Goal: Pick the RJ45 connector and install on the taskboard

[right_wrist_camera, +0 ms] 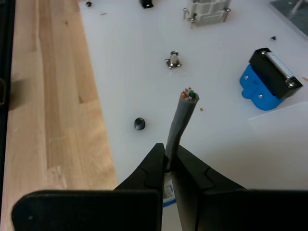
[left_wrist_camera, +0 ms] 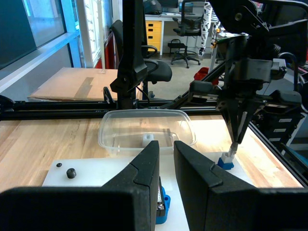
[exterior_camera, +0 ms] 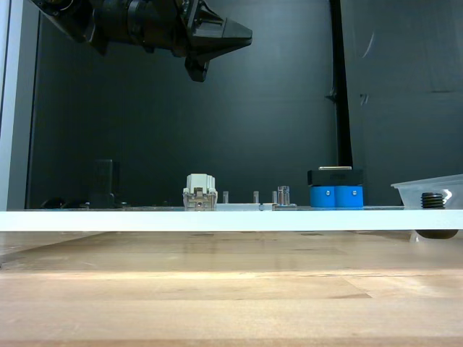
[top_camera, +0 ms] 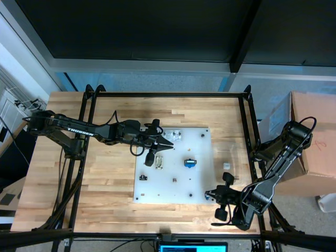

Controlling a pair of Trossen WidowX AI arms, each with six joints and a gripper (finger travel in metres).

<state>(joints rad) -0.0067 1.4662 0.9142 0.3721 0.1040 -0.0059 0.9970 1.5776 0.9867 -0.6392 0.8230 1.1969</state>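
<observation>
You are seeing the right gripper (right_wrist_camera: 167, 155) standing at the near-right corner of the white board (top_camera: 157, 191), pointing down. Its jaws are pressing on the RJ45 connector (left_wrist_camera: 232, 153). The grey cable stub (right_wrist_camera: 179, 122) of the connector is rising between the fingers, showing bare coloured wires at its end. The lower tip of the connector is touching a small blue piece (left_wrist_camera: 224, 163) close to the board's right edge. Whether it is sitting inside that piece or only on it, you cannot tell.

The left gripper (left_wrist_camera: 166, 150) is hanging high over the far-left part of the board. Its jaws are standing a little apart and are holding nothing. In the low view it is floating well above everything on the board.

Below it, toward the near edge, a pale housing (top_camera: 158, 164) is standing on the board, and a blue block (top_camera: 189, 163) is sitting near the middle. Both are well apart from the right gripper. Nearer to that gripper, a metal fitting (right_wrist_camera: 173, 59) and a small black stud (right_wrist_camera: 139, 124) are lying on the board, and the stud is close to the near edge.

A clear plastic tray (left_wrist_camera: 147, 113) is resting on the table (top_camera: 105, 184) just beside the board's right edge. The black frame rails (top_camera: 244, 136) are running along the table's left and right edges.
</observation>
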